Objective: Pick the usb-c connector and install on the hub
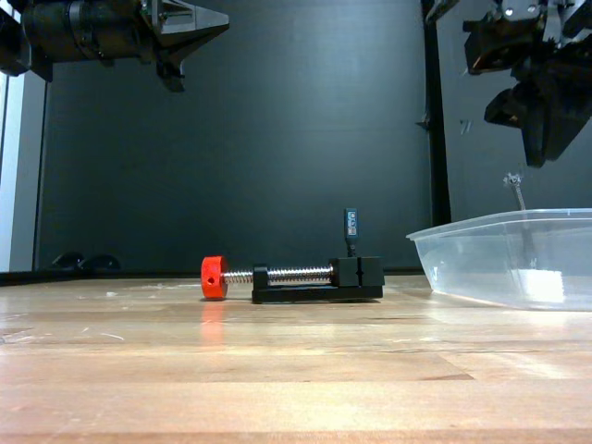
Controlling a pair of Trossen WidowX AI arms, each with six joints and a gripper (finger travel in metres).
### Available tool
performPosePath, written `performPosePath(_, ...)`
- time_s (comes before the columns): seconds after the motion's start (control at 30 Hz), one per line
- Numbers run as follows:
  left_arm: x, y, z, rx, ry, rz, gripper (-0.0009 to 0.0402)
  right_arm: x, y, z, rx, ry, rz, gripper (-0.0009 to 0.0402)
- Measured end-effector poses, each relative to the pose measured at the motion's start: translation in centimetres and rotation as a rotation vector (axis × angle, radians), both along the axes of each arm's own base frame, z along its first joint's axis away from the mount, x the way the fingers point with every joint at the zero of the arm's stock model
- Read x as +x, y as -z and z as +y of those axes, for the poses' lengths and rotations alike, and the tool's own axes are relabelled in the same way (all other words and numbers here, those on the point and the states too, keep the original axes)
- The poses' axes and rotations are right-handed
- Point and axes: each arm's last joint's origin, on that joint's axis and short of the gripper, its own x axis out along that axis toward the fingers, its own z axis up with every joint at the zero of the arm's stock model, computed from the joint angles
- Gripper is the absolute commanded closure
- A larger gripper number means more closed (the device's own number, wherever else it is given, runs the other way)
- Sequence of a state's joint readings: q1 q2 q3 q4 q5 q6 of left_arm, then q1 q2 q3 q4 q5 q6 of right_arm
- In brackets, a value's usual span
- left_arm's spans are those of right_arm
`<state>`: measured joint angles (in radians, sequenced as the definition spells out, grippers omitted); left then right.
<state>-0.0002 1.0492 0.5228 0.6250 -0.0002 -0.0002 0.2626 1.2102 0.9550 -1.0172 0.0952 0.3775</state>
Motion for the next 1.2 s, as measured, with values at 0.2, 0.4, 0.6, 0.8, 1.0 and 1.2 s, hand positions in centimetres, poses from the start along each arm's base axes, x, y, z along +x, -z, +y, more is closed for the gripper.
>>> performPosePath(0.2,0.0,0.0,0.0,0.000,0.000,0.000,0.0393,1.1,1.3,0.4,-0.023,0.009,0.044,0.0214)
performPosePath(0.4,0.0,0.0,0.0,0.000,0.000,0.000,0.0393,2.0,2.2,1.2,-0.024,-0.010,0.048,0.0184)
performPosePath(0.6,0.0,0.0,0.0,0.000,0.000,0.000,0.0393,2.7,3.6,1.8,-0.031,-0.024,0.061,0.0168)
performPosePath(0.8,0.0,0.0,0.0,0.000,0.000,0.000,0.0393,2.9,4.9,2.0,-0.035,-0.036,0.064,0.0169)
performPosePath(1.0,0.0,0.0,0.0,0.000,0.000,0.000,0.0393,3.3,5.8,2.1,-0.070,-0.041,0.084,0.0169)
performPosePath(1.2,0.0,0.0,0.0,0.000,0.000,0.000,0.0393,3.9,6.5,2.3,-0.074,-0.058,0.086,0.0169)
